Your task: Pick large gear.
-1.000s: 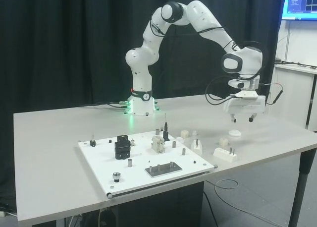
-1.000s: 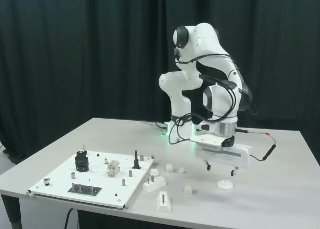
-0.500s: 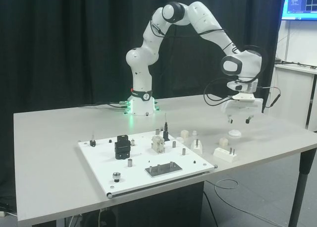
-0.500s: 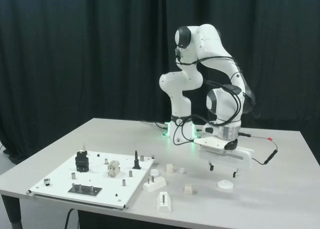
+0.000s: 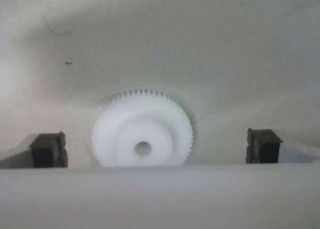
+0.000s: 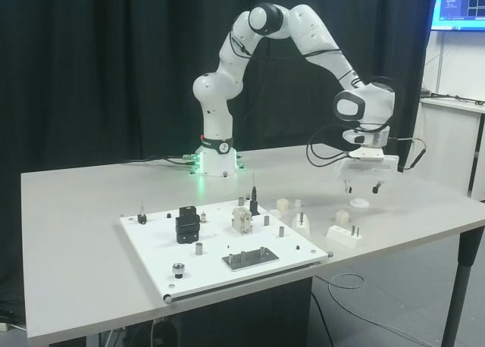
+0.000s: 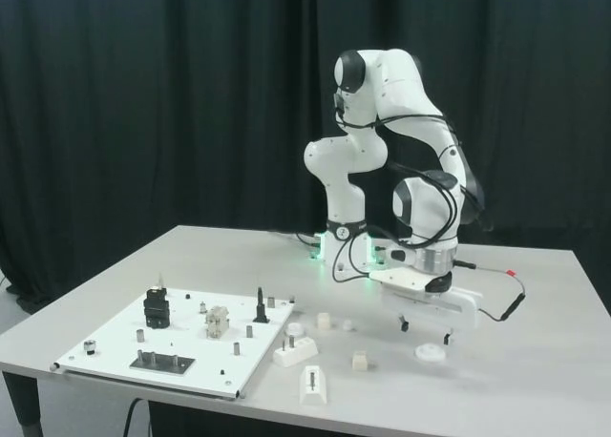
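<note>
The large gear (image 5: pixel 142 136) is a white toothed disc with a centre hole, lying flat on the grey table. In the wrist view it sits between my two black fingertips (image 5: pixel 48 150), with a clear gap on each side. My gripper (image 6: pixel 362 188) is open and hangs a little above the gear (image 6: pixel 359 204), near the table's right end in the first room view. In the second room view the gripper (image 7: pixel 426 332) is just over the gear (image 7: pixel 431 352). Nothing is held.
A white assembly board (image 6: pixel 151 241) with pegs, a black block (image 6: pixel 187 217) and a grey plate (image 6: pixel 250 258) lies at the table's front. Small white parts (image 6: pixel 342 233) stand between the board and the gear. A cable (image 7: pixel 496 303) trails from the gripper.
The gripper has come down and shifted slightly toward the arm's base, ending just above the gear. Its fingers remain open. The gear has not moved.
</note>
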Controlling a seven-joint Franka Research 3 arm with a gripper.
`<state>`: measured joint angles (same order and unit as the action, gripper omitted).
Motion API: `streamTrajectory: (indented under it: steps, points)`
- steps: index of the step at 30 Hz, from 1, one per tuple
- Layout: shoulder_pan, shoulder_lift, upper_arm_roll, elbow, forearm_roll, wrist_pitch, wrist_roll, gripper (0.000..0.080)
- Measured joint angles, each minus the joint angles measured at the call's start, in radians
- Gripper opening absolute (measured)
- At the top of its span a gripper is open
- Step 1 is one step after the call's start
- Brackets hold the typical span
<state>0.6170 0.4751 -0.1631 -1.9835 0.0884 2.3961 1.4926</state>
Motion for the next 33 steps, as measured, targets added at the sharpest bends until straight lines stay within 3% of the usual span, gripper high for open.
streamTrajectory:
  steps: [33]
  points:
    - [0.000, 0.010, 0.036, -0.105, 0.024, 0.199, 0.043, 0.0800]
